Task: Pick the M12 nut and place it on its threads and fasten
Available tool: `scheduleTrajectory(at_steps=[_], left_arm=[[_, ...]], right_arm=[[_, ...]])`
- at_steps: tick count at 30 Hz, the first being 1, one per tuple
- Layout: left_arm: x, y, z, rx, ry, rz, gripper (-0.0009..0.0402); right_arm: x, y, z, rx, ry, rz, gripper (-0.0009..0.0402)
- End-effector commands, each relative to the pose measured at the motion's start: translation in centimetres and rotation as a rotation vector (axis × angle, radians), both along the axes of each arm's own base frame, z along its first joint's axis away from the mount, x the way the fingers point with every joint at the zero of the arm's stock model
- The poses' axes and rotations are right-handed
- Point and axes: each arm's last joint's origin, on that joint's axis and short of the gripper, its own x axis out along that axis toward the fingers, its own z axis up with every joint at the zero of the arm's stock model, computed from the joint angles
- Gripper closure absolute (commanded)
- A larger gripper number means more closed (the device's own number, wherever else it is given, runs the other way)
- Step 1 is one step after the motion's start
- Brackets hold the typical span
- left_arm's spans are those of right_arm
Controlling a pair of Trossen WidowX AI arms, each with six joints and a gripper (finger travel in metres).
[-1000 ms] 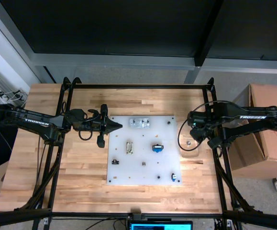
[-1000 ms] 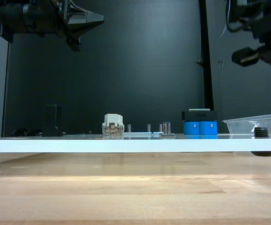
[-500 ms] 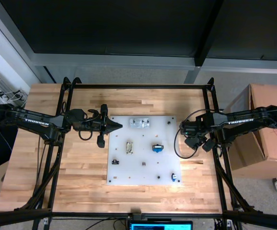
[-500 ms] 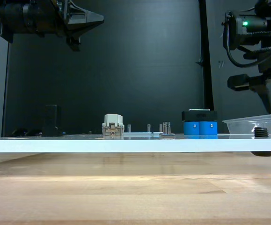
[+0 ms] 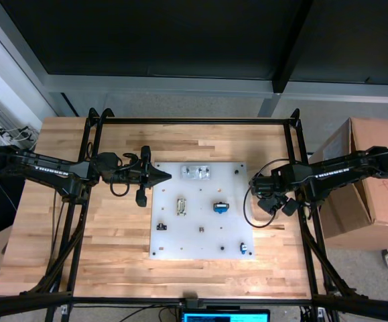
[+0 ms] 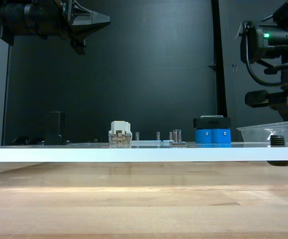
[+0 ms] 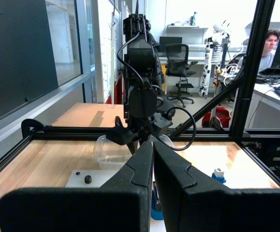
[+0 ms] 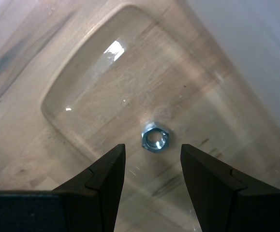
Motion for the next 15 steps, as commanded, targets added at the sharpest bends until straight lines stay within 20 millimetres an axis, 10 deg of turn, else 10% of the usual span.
scheduleTrajectory(at_steps=[1, 15], left_arm=[[0.0, 0.0, 0.0, 0.0, 0.0, 0.0, 0.0393], [0.0, 0.0, 0.0, 0.0, 0.0, 0.0, 0.0393]], right_arm=[[-0.1, 0.0, -0.4, -0.006, -0.007, 0.009, 0.0236], [1.1, 0.1, -1.8, -0.028, 0.016, 0.048, 0.0236]])
